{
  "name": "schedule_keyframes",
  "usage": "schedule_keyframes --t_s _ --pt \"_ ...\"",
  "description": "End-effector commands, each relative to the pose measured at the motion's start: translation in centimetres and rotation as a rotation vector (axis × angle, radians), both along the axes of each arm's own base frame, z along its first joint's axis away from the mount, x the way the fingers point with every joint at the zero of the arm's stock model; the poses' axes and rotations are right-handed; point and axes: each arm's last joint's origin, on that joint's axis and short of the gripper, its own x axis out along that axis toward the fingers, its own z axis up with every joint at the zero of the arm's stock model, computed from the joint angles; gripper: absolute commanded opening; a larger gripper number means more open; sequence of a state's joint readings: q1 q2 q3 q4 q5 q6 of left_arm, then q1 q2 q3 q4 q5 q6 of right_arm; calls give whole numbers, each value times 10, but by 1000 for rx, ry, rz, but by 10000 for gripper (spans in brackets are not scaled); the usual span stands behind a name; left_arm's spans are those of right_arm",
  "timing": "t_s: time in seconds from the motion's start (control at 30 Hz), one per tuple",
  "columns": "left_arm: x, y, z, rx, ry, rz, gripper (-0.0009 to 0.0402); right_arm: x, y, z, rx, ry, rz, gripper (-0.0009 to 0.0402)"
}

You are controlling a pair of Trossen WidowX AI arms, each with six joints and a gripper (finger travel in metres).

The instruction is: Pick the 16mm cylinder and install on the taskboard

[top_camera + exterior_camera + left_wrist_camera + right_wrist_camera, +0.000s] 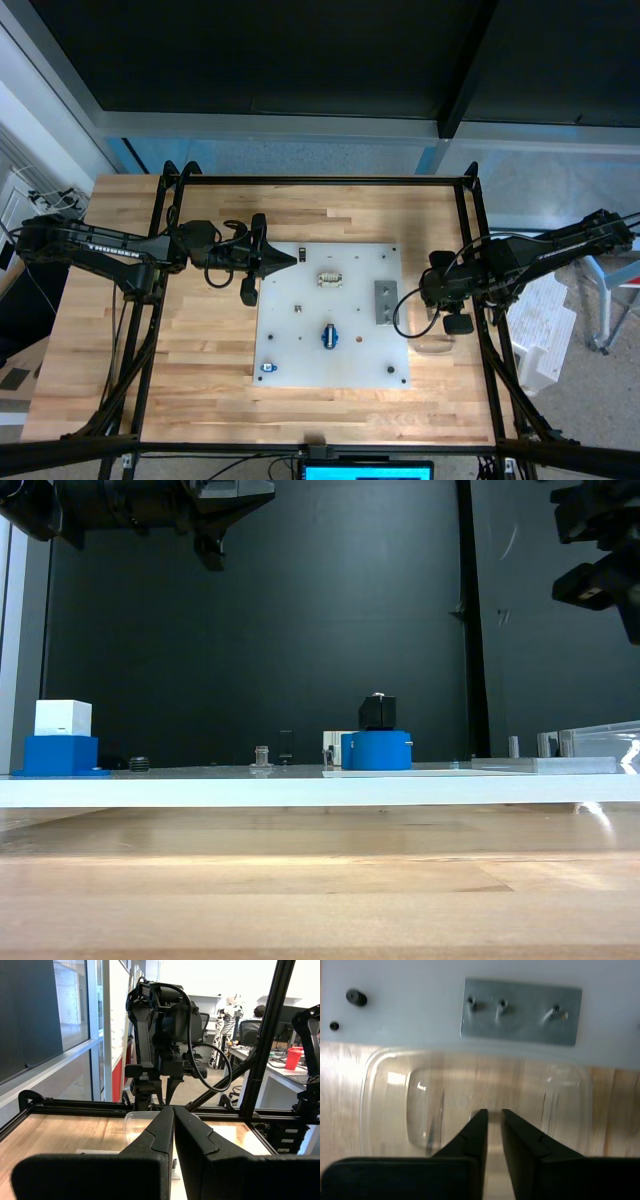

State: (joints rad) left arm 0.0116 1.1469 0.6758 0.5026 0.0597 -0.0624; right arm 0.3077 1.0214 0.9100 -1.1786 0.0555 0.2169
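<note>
A: Status, left side first.
B: Left gripper (290, 260) is raised above the taskboard (290, 345), over its far-left corner. It points level across the board toward the other arm. Clenched: fingertips (163, 1124) pressed together.
A: What's on the board?
B: Near-left corner: blue base with a white cube on top (60, 750). Far side, mid-width: beige connector (327, 278). Centre: blue fitting (329, 337), black part on top. Right part: grey metal block (527, 1015) lying flat, long side parallel to the board's right edge. Three small metal pegs (502, 1005) stand on it in a row. Near-right corner: small black stud (388, 370).
A: 16mm cylinder?
B: Can't single it out. I can't tell whether it's one of those three pegs; they're too small to size.
A: Anything off the board?
B: Clear plastic tray (370, 1085) on the wooden table (200, 340), just beside the board's right edge, alongside the grey block.
A: Right gripper (491, 1115)?
B: Hangs high over that tray, just off the board's right edge, pointing down. Released, barely: fingers a narrow slit apart, tray and wood showing through the gap. Apart from tray and board alike. In the low view both grippers sit well above the board's surface.
</note>
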Motion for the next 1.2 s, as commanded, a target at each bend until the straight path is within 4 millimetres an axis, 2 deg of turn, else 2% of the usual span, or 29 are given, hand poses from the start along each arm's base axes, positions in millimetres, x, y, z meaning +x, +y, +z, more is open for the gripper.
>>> schedule_keyframes --t_s 0.03,0.27,0.43,0.77,1.2 --pt "0 0 0 0 0 0 0 -3 3 -1 -1 27 4 95" --pt "0 0 0 0 0 0 0 -7 9 -2 -7 46 1 189" --pt "0 0 0 0 0 0 0 -8 9 -3 1 50 -28 227" --pt "0 0 0 0 0 0 0 -7 10 -6 8 47 -65 234" --pt "0 0 0 0 0 0 0 -11 12 -35 -28 61 -127 234"
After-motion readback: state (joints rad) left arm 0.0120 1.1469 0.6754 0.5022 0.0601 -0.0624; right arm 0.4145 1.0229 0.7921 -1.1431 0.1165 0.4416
